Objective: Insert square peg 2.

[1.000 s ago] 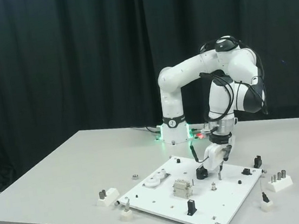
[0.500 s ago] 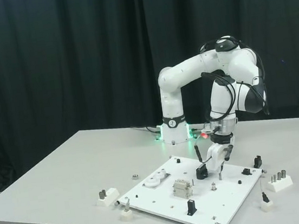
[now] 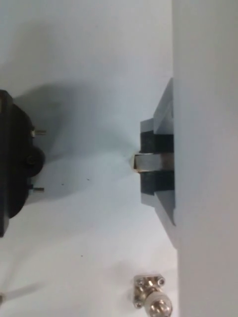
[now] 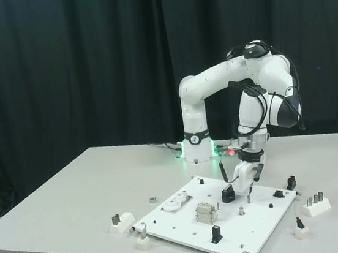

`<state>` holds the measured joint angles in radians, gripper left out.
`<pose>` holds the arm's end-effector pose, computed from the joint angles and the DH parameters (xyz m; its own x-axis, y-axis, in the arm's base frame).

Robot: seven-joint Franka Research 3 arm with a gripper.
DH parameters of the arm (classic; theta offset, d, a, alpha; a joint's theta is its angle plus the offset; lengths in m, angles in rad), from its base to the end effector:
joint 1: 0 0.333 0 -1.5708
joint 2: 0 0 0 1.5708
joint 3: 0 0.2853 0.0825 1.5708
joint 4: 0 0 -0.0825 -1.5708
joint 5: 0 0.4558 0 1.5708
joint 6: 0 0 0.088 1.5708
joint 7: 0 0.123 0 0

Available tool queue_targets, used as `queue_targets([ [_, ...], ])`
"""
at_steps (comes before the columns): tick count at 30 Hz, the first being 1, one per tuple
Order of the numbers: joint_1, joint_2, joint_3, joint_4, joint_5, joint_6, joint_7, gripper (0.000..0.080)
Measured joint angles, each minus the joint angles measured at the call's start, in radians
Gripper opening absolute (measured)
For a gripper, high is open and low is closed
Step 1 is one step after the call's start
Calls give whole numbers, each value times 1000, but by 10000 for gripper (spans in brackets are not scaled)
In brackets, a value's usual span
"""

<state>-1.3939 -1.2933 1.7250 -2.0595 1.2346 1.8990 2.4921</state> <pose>0.5703 0.2106 0.1793 -0.9101 -0.4123 0.0415 -0.4134 0.8968 -0.1577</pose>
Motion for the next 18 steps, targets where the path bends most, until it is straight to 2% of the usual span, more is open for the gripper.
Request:
queue_targets([
  [18,2,0,-2,-10,14,0,32,72],
])
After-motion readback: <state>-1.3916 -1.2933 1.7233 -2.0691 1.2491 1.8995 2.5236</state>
